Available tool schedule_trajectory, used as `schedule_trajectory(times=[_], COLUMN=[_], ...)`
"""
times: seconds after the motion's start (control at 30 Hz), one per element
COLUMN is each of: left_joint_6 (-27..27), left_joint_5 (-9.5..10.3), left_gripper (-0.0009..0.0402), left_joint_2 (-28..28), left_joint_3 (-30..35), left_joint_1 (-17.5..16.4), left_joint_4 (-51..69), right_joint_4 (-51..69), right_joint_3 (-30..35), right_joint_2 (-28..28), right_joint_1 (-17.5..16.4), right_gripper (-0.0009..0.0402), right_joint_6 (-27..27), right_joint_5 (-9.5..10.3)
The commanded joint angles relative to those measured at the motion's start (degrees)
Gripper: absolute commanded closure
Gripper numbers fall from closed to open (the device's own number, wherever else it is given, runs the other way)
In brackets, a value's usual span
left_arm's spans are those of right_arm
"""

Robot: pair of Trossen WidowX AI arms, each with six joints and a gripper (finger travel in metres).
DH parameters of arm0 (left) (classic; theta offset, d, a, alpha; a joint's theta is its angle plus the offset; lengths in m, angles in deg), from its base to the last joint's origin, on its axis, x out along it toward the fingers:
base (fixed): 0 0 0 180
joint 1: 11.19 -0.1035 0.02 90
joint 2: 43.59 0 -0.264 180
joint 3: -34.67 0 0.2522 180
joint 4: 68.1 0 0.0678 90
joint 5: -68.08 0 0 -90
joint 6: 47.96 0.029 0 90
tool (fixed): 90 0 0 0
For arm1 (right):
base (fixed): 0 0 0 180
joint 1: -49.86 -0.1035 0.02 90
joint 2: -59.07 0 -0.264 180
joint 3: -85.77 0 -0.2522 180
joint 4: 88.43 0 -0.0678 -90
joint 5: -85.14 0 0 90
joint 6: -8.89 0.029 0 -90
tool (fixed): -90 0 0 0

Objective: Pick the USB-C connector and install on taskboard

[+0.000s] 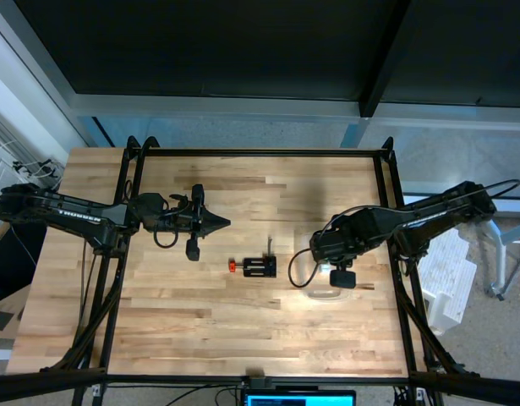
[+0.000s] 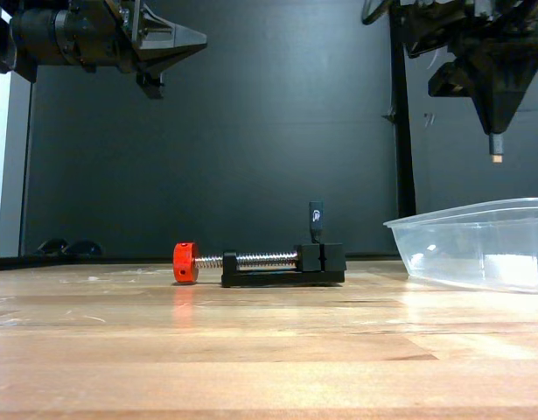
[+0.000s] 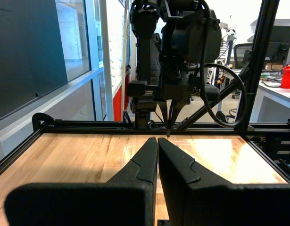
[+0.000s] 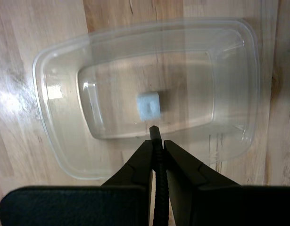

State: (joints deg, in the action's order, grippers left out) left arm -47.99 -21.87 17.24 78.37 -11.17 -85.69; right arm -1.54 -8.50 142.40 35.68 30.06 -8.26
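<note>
nearest me, a clear plastic tray [image 2: 461, 241] holds a small white square piece [image 4: 148, 105]. the right gripper [image 4: 154, 141] hangs above it, pinching the thin dark usb-c connector [image 4: 154, 132]. farther in sits the small black taskboard [image 2: 282, 267] with its orange-red knob [image 2: 185, 262]. beyond, the left gripper [image 3: 157, 140] hovers high, fingers pressed together, empty.

A light wooden table [image 1: 243, 321] stands inside a black metal frame [image 1: 260, 153] on a grey floor [image 1: 462, 152], with a lit screen [image 1: 298, 397] at its near edge. Seen from table height, a dark wall [image 2: 277, 131] fills the space behind it. Looking across the table, tall windows [image 3: 74, 42] let in daylight that glares off the wood, and beyond them are an office chair [image 3: 239, 49] and a white desk [image 3: 277, 92] bearing a red cup [image 3: 287, 76].
</note>
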Motion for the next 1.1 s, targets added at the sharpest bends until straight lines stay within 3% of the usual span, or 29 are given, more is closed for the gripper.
schedule_trajectory(times=[0.03,0.27,0.63,1.1], left_joint_6=[0.0,0.0,0.0,0.0], left_joint_5=[-0.02,-0.02,-0.02,-0.02], left_gripper=[0.0393,0.0393,0.0393,0.0393], left_joint_2=[0.02,0.02,0.02,0.02], left_joint_3=[0.02,0.02,0.02,0.02], left_joint_1=[0.0,0.0,-0.02,0.0], left_joint_4=[-0.02,0.0,-0.02,0.0], right_joint_4=[0.22,0.42,1.49,1.81], right_joint_3=[2.01,7.67,16.24,23.69], right_joint_2=[2.1,7.61,15.63,21.2], right_joint_1=[0.66,2.05,4.0,4.61], right_gripper=[0.0393,0.0393,0.0394,0.0393], right_joint_6=[0.02,-0.63,-3.19,-6.71], right_joint_5=[-0.13,-1.55,-1.46,-1.51])
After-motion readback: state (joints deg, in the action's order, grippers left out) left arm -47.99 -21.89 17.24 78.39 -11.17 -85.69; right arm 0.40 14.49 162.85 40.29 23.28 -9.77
